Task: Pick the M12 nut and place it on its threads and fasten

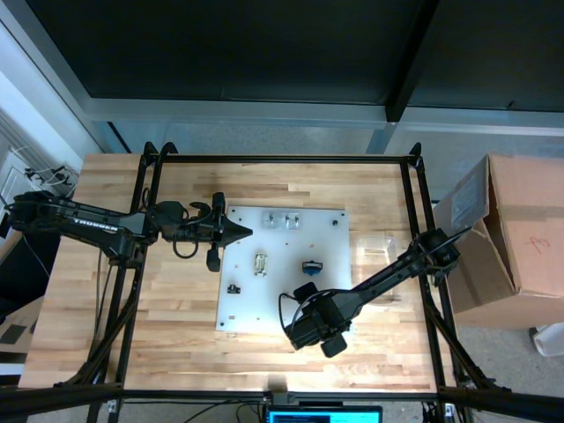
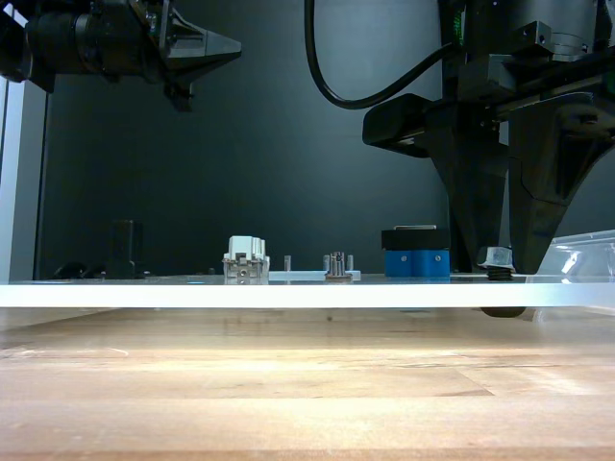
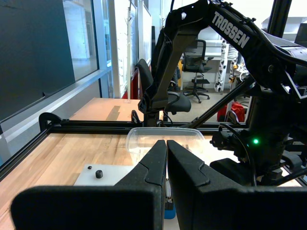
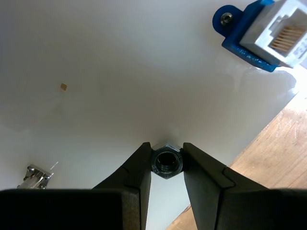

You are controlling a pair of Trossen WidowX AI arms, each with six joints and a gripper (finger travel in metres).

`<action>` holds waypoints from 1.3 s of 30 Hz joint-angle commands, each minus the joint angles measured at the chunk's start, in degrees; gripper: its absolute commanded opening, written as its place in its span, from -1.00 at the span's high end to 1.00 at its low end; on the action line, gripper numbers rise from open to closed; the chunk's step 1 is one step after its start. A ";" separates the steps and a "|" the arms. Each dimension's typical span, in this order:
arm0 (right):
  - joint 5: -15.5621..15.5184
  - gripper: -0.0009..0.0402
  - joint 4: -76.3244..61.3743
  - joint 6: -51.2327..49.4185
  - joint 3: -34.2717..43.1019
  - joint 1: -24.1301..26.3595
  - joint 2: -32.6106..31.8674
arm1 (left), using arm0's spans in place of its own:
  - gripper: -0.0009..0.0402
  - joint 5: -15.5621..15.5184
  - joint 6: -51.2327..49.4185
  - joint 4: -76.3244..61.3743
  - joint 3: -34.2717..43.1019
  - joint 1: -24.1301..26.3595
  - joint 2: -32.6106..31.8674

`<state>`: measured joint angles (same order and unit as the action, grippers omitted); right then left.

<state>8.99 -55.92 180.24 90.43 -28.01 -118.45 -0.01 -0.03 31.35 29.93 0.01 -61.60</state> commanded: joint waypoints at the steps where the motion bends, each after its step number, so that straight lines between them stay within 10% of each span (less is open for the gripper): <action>1: 0.07 0.91 0.74 -0.68 0.02 0.00 0.07 | 0.96 0.00 0.00 0.02 0.02 -0.02 0.00; 39: -4.61 0.91 -1.42 -2.62 0.02 0.02 0.39 | 0.96 0.00 0.00 0.00 0.02 -0.02 0.00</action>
<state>4.95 -56.23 177.75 90.52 -27.90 -118.17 -0.01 -0.03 31.35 29.95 0.01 -61.60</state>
